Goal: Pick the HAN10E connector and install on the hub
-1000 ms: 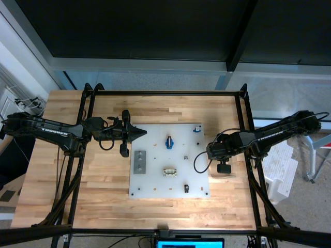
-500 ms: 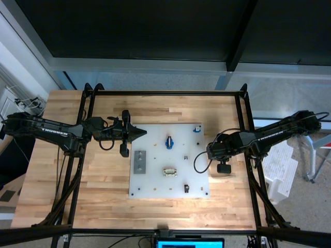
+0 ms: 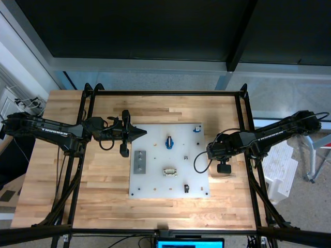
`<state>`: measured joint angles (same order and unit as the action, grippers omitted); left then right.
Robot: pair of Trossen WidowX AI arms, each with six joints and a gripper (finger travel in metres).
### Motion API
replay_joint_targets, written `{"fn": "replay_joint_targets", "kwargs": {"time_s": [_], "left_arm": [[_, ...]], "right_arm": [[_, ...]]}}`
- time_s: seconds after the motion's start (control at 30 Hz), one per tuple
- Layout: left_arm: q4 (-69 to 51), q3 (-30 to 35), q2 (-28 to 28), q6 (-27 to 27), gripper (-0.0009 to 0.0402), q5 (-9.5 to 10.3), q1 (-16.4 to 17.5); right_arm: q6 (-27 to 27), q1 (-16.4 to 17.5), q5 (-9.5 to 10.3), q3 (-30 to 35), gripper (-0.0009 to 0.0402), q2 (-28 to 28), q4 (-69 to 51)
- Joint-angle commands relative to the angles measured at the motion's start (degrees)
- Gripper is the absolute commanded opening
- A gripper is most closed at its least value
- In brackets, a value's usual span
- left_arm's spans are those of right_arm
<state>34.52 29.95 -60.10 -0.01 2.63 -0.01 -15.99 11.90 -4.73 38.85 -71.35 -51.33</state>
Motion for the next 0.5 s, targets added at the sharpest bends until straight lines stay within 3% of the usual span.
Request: {"fn": "replay_joint_targets", "kwargs": {"time_s": [0.03,0.5], "left_arm": [[0.0,0.0,0.0,0.0,0.0000,0.00,0.0],[0.0,0.0,0.0,0.0,0.0000,0.00,0.0]], "right_arm": [[0.0,0.0,0.26,1.0,0.0000,0.5,-1.2],[0.0,0.0,0.24,6.7,0.0000,4.3,-7.9]]}}
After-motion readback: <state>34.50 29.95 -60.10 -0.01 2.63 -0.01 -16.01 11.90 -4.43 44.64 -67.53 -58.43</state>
